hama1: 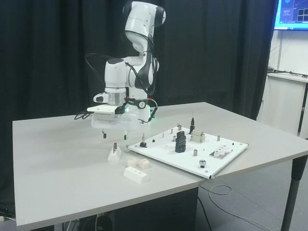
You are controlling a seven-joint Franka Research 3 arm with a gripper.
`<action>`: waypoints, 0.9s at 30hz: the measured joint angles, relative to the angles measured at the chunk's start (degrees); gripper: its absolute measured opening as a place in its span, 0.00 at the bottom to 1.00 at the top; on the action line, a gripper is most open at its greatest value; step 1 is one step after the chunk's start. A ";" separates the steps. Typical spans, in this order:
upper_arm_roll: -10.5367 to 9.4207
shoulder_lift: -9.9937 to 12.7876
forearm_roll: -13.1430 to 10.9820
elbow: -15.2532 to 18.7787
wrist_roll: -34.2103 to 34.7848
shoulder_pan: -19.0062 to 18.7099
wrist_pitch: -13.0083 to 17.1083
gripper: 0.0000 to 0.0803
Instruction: Pick square peg 3.
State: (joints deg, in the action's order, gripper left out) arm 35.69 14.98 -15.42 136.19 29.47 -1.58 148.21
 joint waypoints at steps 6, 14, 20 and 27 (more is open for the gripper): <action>0.00 0.00 0.00 0.79 0.00 -0.42 1.33 1.00; -0.06 0.04 0.00 1.04 0.05 -0.65 2.35 1.00; -0.07 0.34 -0.06 1.04 0.11 -0.65 2.95 1.00; -0.07 0.96 -0.29 1.04 0.19 -0.65 3.04 1.00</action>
State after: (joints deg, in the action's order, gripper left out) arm 35.62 15.94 -15.71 137.23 29.66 -2.23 151.26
